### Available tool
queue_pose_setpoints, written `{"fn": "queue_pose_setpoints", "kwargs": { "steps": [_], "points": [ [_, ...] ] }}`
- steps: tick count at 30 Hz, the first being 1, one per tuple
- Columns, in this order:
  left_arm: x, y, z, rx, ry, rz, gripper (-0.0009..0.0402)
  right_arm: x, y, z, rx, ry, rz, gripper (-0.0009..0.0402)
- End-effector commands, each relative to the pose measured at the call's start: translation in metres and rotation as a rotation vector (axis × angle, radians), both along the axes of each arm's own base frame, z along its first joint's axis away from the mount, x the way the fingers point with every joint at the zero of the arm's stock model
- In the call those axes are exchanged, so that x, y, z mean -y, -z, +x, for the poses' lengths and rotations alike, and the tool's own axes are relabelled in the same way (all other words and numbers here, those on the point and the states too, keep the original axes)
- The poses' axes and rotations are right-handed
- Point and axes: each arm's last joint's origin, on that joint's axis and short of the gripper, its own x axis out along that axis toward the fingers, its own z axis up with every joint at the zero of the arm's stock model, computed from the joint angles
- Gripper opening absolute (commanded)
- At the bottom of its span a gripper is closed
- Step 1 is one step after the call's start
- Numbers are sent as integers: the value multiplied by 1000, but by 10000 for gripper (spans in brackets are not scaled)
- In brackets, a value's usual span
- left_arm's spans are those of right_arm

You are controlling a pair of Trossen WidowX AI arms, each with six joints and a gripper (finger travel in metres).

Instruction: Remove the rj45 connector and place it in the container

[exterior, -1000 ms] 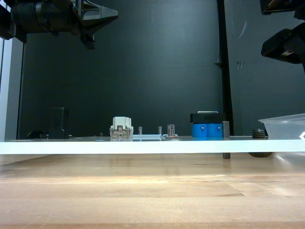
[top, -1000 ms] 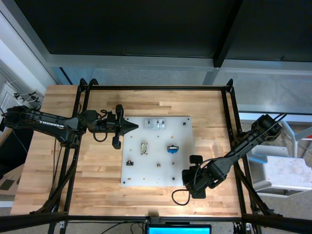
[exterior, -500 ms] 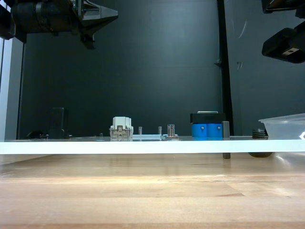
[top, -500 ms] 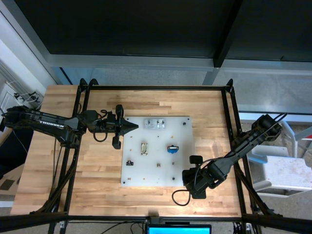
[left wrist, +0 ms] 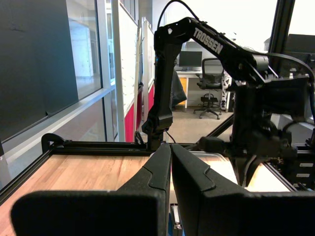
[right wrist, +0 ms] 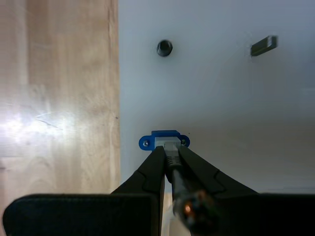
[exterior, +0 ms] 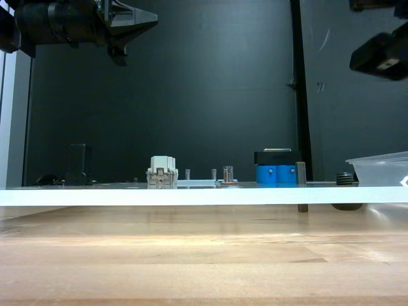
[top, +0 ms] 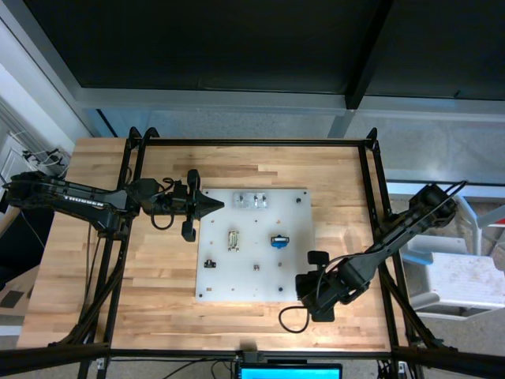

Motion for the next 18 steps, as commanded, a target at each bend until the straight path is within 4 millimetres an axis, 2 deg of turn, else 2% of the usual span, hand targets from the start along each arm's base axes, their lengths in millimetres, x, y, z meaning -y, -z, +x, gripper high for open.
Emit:
{"fn": "queue_pose_setpoints", "kwargs": {
  "steps": [1,13,18],
  "points": [
    [0,0,0,0,0,0,1,1,-6,-2,2,-1,5,0],
    [0,0,0,0,0,0,1,9,-48,-12,37,7,37,0],
    [0,0,0,0,0,0,1,12,-55,-15,42,15,38,0]
  ]
}}
